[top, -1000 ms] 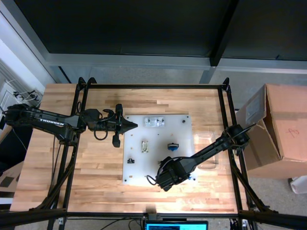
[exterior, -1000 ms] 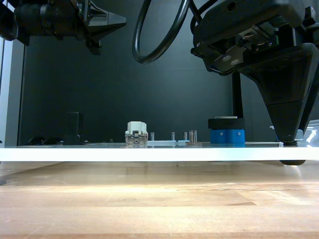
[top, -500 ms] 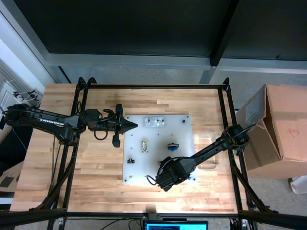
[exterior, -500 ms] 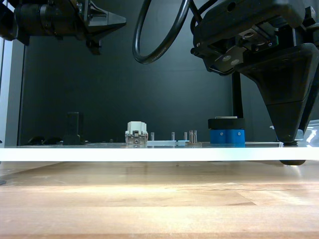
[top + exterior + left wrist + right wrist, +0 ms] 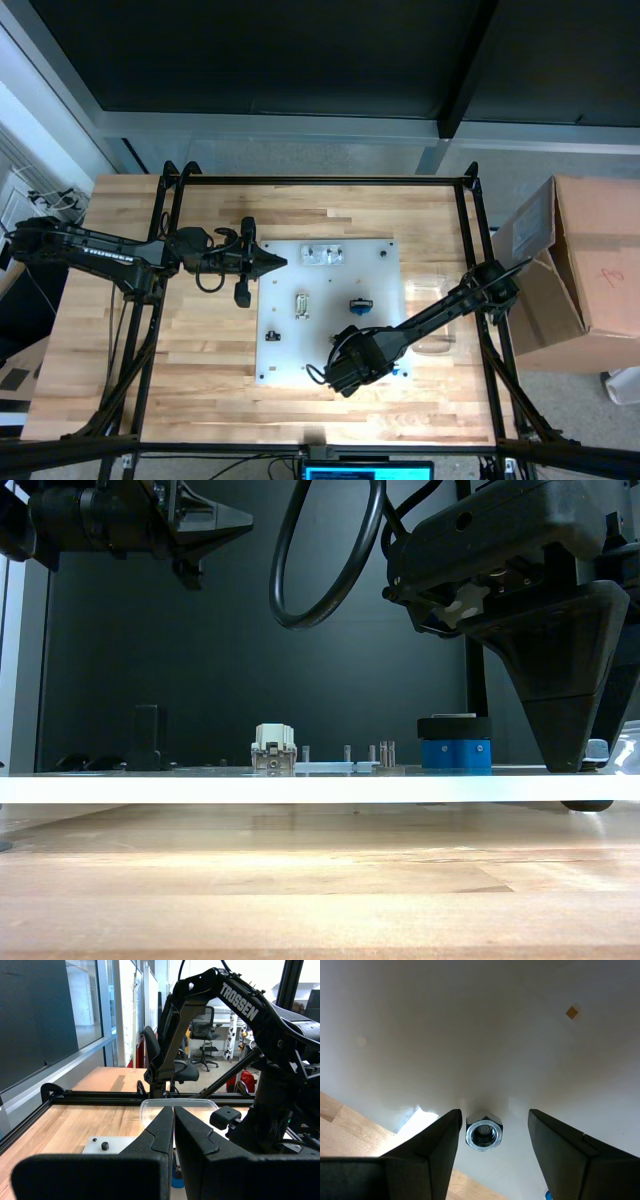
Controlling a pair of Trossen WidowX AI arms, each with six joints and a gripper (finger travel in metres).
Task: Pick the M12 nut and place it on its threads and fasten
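Cross-threading threatens: M12 nut (image 5: 484, 1132) stands at white board's (image 5: 470, 1035) near right between right gripper's (image 5: 493, 1111) released jaws; on its stud or not, I cannot tell. An off-centre grip could tilt it. Left gripper (image 5: 277, 262), jaws clenched, hovers far left.

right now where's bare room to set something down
Free: bare wood along the table's near edge, and the white board's near left corner. Crowded: the board's near right, where the right gripper's open jaws flank the nut; I cannot tell whether it is on its stud. The left gripper, shut, hovers at the board's far left edge.
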